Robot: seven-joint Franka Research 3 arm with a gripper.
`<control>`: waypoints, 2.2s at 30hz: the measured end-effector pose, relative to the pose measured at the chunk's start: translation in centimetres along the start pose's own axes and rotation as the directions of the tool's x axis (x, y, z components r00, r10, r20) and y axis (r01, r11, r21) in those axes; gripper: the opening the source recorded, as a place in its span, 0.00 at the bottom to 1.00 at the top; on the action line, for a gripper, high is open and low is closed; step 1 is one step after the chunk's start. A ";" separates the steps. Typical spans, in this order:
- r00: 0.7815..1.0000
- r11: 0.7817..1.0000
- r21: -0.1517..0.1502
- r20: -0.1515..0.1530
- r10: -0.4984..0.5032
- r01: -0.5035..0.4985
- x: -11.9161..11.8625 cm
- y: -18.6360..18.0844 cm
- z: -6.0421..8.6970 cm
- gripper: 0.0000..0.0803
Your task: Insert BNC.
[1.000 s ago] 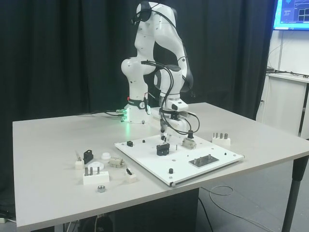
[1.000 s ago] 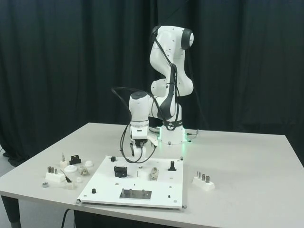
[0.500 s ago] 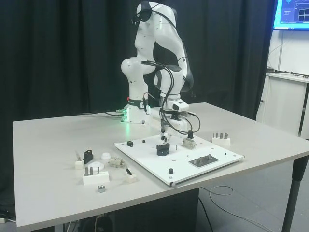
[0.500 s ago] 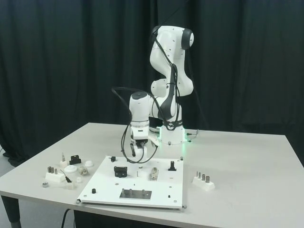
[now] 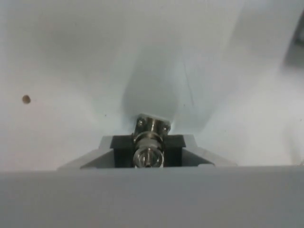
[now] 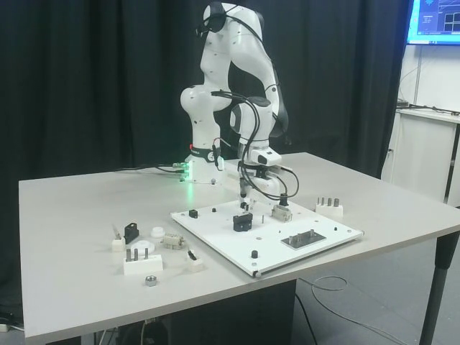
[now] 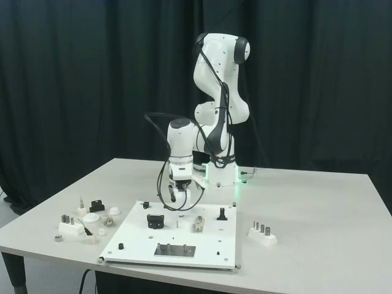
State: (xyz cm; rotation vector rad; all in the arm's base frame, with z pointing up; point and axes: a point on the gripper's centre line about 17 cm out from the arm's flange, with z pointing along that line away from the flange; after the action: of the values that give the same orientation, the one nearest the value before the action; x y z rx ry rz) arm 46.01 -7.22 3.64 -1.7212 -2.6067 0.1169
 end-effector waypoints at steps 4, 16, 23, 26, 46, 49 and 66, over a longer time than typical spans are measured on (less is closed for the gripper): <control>1.000 1.000 0.001 0.000 -0.005 0.005 0.0 0.0 0.0 0.16; 0.998 0.998 0.006 0.004 -0.070 0.070 0.1 0.0 0.0 0.16; 0.994 0.994 0.010 0.008 -0.109 0.109 0.1 0.0 0.0 0.16; 0.991 0.992 0.012 0.012 -0.130 0.130 0.0 0.0 0.0 0.16; 0.978 0.978 0.017 0.022 -0.209 0.208 -0.1 0.0 0.1 0.16; 0.977 0.978 0.018 0.022 -0.210 0.210 -0.1 0.0 0.1 0.16; 0.997 0.997 0.011 0.012 -0.070 0.070 -0.1 -0.1 0.1 0.16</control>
State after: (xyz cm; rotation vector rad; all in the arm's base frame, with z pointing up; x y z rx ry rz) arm 45.97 -7.32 3.51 -1.6287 -2.6672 0.1401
